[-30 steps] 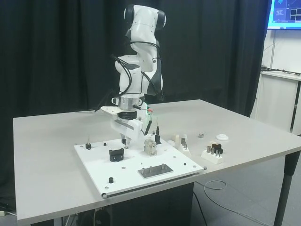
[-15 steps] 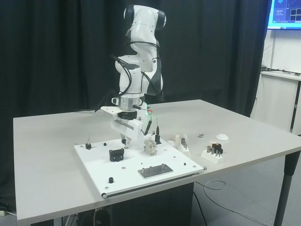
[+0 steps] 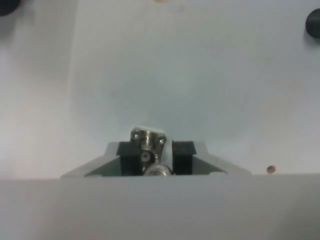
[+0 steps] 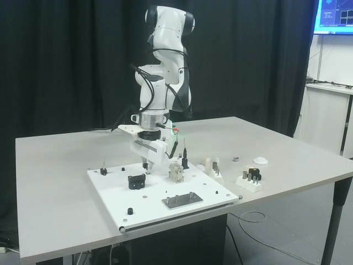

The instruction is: Insert BNC.

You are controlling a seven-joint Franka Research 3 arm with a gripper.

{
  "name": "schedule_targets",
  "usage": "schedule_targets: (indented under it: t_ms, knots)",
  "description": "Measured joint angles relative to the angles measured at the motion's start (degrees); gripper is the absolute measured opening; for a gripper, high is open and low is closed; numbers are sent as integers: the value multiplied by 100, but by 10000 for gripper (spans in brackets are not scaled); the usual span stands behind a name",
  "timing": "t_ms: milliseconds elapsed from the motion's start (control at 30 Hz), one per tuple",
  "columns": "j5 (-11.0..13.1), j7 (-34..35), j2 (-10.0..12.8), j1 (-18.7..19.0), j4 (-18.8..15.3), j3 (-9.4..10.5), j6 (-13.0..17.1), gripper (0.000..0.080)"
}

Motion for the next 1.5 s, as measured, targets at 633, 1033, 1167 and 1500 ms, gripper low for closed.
schedule_targets:
  t_ms: [633, 1033, 1167, 1500]
  knots:
    - [6, -15, 6, -3, 11, -1, -1, 126]
    - [6, -321, 6, -5, 11, -4, 1, 126]
    - [6, -405, 6, -5, 11, -2, 4, 126]
    - [115, -408, 7, -5, 12, -11, 5, 126]
